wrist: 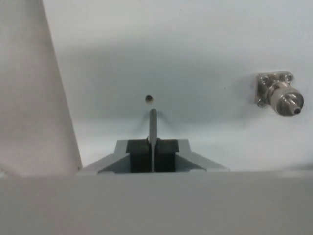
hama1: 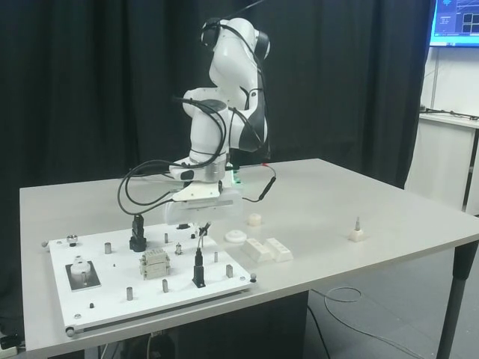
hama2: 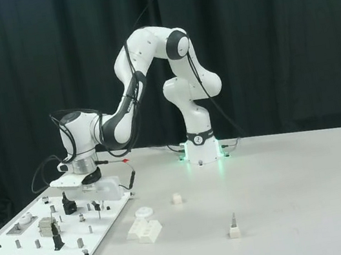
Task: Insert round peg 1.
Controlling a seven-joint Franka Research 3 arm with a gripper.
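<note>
In the wrist view my gripper (wrist: 153,152) is shut on a thin grey round peg (wrist: 153,125) that sticks out from between the black pads. The peg's tip hangs just short of a small round hole (wrist: 149,99) in the white board (wrist: 205,44). In the first room view the gripper (hama1: 200,228) hovers over the middle of the white board (hama1: 105,295). The second room view shows the gripper (hama2: 91,199) above the board's (hama2: 21,254) back right part.
A metal threaded connector (wrist: 281,95) is bolted to the board beside the hole. Black plugs (hama1: 198,273), pegs and a grey block (hama1: 153,263) stand on the board. White blocks (hama1: 268,249), a white gear (hama1: 236,237) and a small stand with a pin (hama1: 357,232) lie on the table.
</note>
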